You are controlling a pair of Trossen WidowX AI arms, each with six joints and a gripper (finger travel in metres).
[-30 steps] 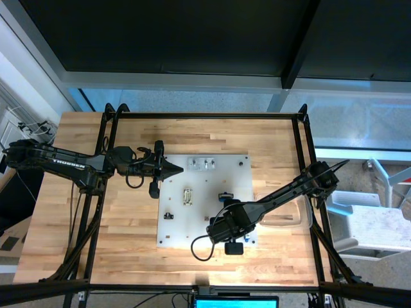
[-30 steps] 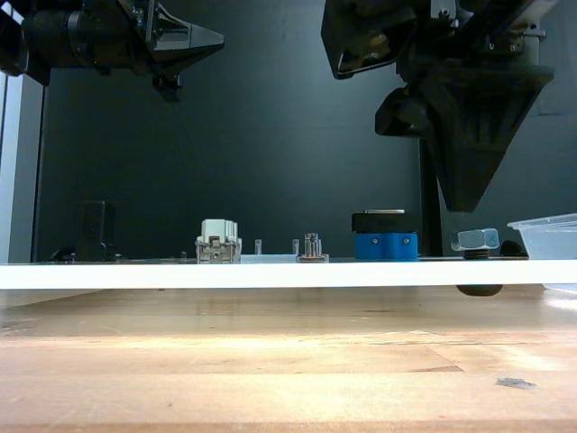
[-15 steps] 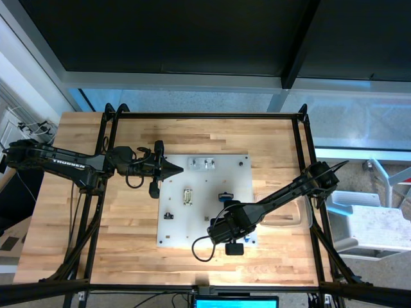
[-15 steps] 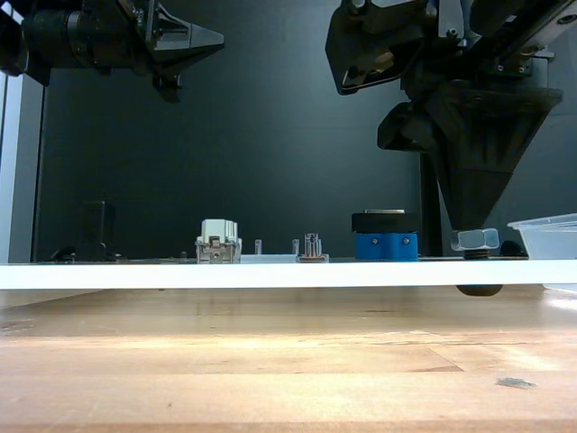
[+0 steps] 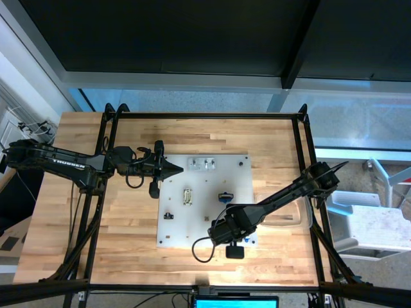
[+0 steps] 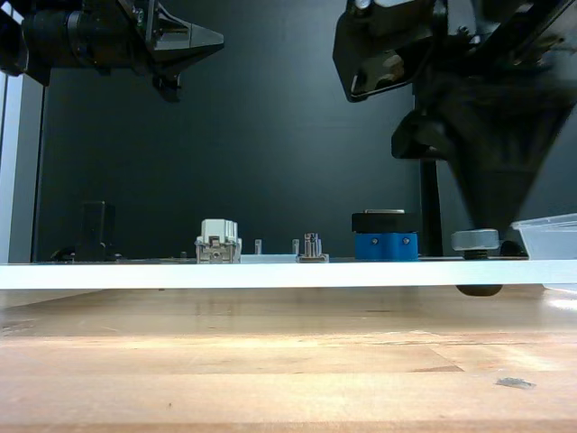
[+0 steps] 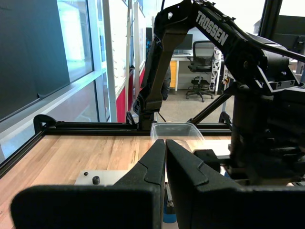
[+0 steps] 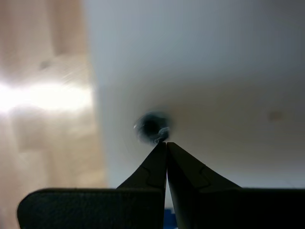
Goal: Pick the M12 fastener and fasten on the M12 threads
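The small silver M12 nut (image 6: 475, 239) sits on its stud near the white board's (image 5: 172, 226) near right edge and looks blurred. My right gripper (image 6: 481, 224) points straight down with its shut tip right at the top of the nut. In the right wrist view the right gripper (image 8: 166, 143) has its fingers pressed together, nothing between them, and the nut (image 8: 152, 128) lies just past the tip. From above, the right gripper (image 5: 236, 240) covers the nut and stud. My left gripper (image 5: 181, 169) hangs shut over the board's far left corner.
A clear tray (image 5: 282, 221) lies right of the board, behind the stud in the low view. A blue block with a black cap (image 6: 386, 244), a white connector (image 6: 218, 244) and a small silver post (image 6: 312, 245) stand on the board.
The right gripper has come down and shifted slightly toward the near edge, from well above the nut to touching it. The nut now looks smeared and rounder. The left arm is still.
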